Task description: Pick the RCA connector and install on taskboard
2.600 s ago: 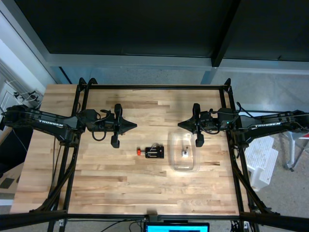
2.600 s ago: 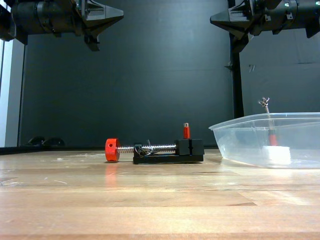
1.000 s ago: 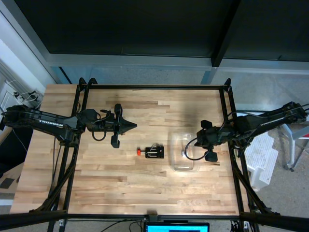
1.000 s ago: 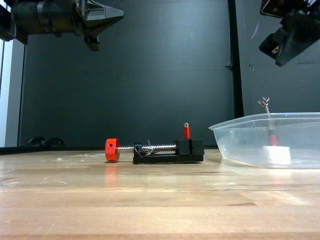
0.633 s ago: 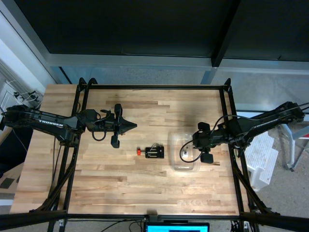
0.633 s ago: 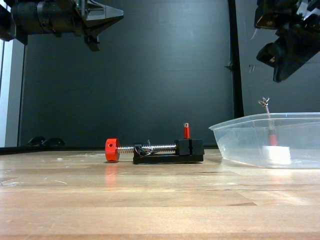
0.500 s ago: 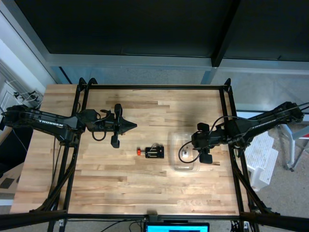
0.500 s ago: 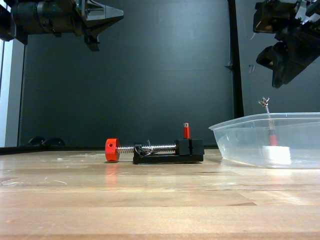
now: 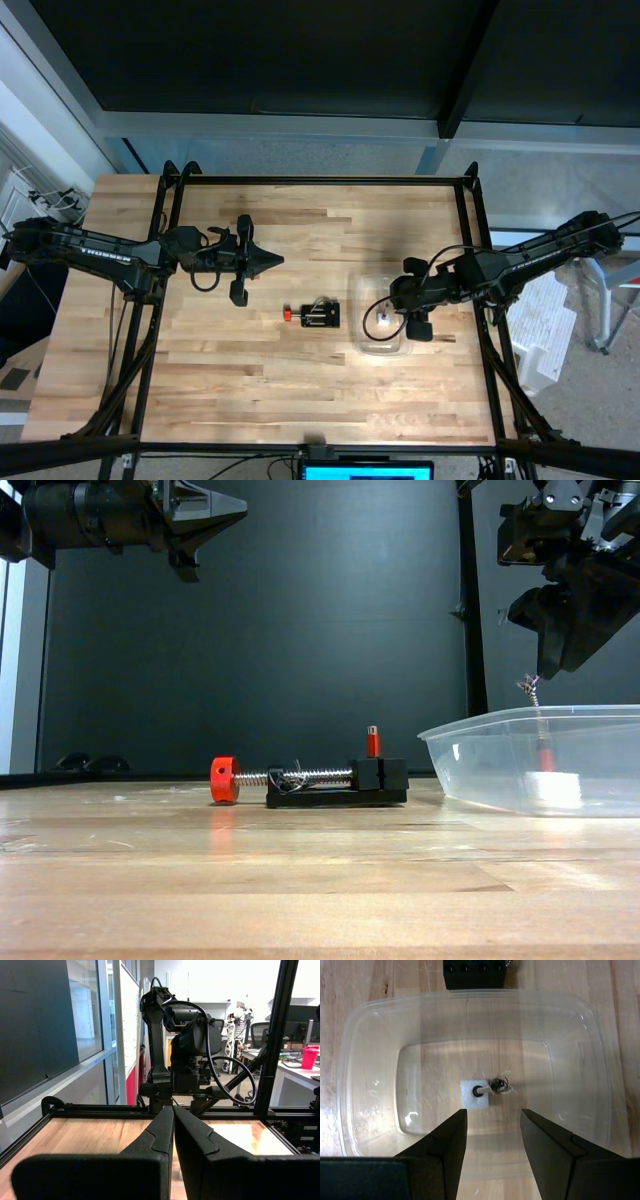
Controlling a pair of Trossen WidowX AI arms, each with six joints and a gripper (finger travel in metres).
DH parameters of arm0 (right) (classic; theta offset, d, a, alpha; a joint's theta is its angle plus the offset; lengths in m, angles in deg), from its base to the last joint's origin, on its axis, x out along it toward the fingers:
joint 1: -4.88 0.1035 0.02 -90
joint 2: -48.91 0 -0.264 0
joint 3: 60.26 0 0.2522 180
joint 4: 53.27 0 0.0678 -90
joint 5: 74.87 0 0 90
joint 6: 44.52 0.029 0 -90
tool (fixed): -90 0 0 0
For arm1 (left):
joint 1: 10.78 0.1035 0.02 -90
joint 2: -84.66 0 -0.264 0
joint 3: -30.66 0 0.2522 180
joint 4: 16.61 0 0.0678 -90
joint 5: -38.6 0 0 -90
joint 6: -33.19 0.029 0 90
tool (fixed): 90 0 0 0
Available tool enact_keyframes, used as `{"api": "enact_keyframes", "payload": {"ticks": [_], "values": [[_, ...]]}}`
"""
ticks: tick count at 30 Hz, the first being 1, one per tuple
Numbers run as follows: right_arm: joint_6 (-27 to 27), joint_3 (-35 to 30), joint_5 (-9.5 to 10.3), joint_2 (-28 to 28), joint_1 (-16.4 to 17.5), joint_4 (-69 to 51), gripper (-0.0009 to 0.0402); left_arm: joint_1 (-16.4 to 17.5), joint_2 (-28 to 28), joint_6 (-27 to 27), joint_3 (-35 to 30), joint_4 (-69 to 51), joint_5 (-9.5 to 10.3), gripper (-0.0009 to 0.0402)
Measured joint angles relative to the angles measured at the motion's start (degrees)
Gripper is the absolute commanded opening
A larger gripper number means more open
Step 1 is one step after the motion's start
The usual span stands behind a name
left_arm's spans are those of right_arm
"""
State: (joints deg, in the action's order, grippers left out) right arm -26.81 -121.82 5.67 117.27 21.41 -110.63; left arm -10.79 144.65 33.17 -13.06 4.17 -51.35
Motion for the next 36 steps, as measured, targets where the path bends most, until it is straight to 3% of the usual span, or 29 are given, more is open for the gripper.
{"api": "enact_keyframes", "payload": {"ticks": [17,36], "values": [[2.0,3.6,-0.02,2.8,0.3,6.3,0.0146,0.0,0.0,0.0,0.0,0.0,0.00,0.0000],[0.9,4.6,-0.02,9.5,0.2,12.4,0.0146,0.0,0.0,0.0,0.0,0.0,0.00,0.0000]]}}
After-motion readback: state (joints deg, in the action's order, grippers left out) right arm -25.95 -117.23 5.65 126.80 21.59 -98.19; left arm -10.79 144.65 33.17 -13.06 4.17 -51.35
